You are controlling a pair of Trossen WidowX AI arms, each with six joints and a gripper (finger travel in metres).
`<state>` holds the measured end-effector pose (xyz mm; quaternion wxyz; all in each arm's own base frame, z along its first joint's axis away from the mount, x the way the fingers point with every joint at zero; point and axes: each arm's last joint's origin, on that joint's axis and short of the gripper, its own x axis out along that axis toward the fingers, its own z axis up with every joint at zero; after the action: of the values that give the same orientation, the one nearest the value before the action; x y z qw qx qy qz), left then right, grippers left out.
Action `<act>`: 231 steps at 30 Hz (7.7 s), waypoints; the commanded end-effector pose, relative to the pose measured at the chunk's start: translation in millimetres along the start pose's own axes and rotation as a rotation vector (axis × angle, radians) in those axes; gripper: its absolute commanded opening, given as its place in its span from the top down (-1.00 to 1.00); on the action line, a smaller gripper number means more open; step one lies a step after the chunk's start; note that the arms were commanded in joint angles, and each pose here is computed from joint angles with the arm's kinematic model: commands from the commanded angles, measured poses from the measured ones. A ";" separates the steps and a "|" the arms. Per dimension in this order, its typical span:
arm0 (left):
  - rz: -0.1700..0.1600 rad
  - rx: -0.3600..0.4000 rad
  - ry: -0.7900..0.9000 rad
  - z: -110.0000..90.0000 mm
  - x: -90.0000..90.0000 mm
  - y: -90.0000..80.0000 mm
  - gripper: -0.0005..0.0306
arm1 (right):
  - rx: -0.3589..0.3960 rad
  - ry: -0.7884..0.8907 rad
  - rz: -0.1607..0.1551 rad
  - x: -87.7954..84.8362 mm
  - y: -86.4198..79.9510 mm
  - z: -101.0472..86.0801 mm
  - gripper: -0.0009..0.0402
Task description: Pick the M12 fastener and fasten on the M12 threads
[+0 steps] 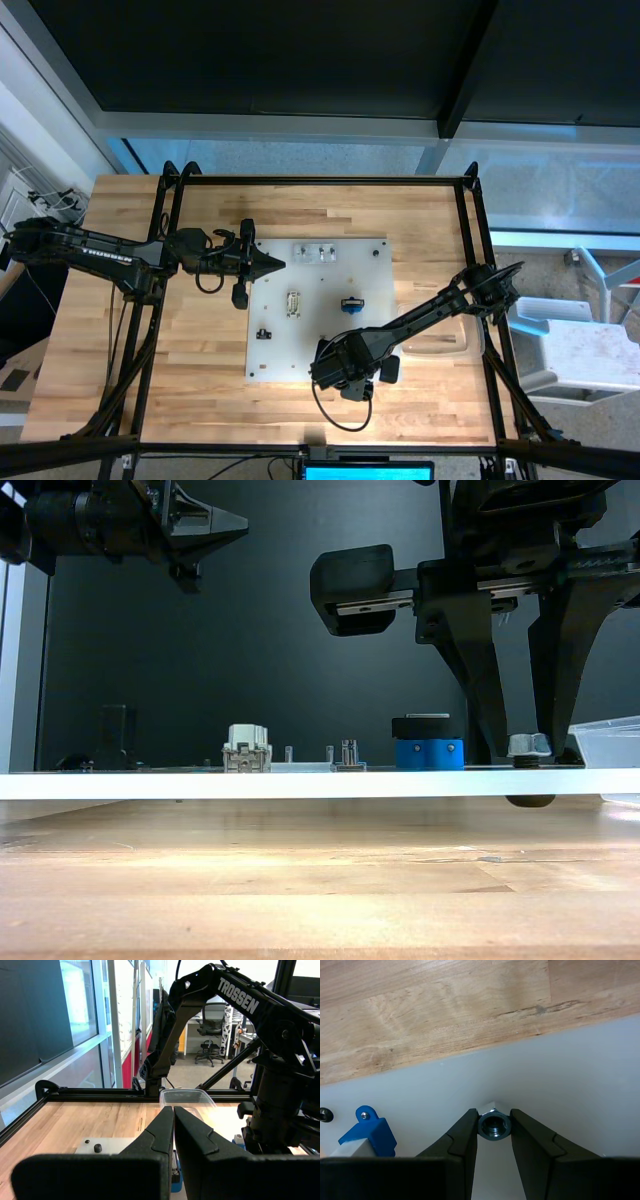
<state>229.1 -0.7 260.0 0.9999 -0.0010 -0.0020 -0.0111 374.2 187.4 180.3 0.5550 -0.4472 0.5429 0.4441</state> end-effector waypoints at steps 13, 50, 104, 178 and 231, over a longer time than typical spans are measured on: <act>0.000 0.000 -0.001 0.2 0.0 0.0 0.97 | 0.153 -0.011 -0.010 1.7 -1.5 0.3 0.84; 0.000 0.000 -0.001 0.2 0.0 0.1 0.97 | 1.712 -0.046 -0.002 1.8 -6.3 -2.0 0.84; 0.000 0.000 -0.001 0.2 0.0 0.1 0.97 | 3.998 -0.054 0.068 2.4 -5.9 -1.9 0.84; 0.000 0.000 -0.001 0.2 0.0 0.0 0.96 | 3.708 -0.193 0.245 -60.7 10.8 -8.6 0.07; 0.000 0.000 -0.001 0.2 0.0 0.0 0.96 | 1.428 -0.115 -0.086 -18.9 22.9 -12.0 0.96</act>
<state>229.2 -0.7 260.2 0.9999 -0.0008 -0.0022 -0.0111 348.8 180.0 198.8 0.7559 0.0277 0.6538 -0.0190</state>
